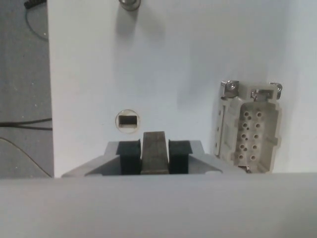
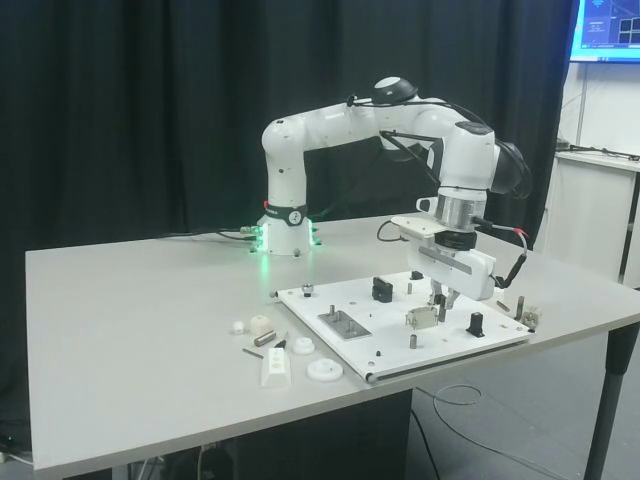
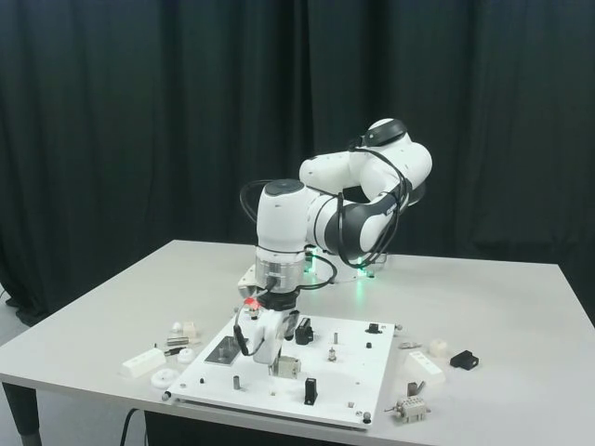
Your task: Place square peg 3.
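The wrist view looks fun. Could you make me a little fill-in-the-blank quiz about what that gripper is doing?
1. The gripper is shut on a square ____.
2. Just ahead of the peg, the white board has a ____ hole.
3. The multi-pin connector lies on the ____ board.
4. The arm's base glows ____.

Missing words: peg; rectangular; white; green

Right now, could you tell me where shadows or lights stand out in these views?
Wrist view: the square peg and a post cast soft shadows on the white board. First room view: green light glows at the arm's base. Second room view: black curtain behind.
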